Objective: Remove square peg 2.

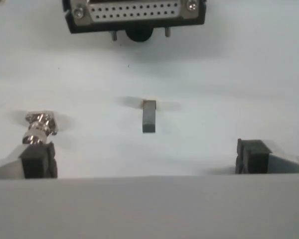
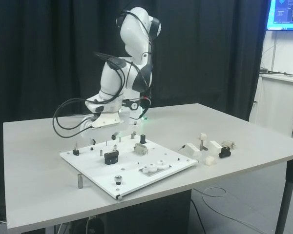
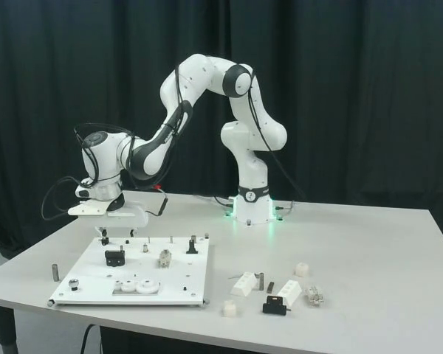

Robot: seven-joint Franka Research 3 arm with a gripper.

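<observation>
A small grey square peg (image 1: 149, 117) stands upright in the white board (image 1: 149, 74). My gripper (image 1: 145, 158) is open and hangs just above the board, its black fingertips (image 1: 252, 157) wide apart. The peg lies in line with the gap between them but farther out, and nothing touches it. In the second room view the gripper (image 3: 118, 233) hovers low over the far left corner of the board (image 3: 88, 276). The peg is too small to pick out in either room view.
A metal coaxial connector (image 1: 39, 127) stands close to one fingertip, and a black multi-pin connector (image 1: 134, 15) lies beyond the peg. The board also holds a black block (image 2: 111, 157) and white gears (image 2: 155, 169). Loose parts (image 2: 207, 146) lie on the grey table (image 2: 244, 126).
</observation>
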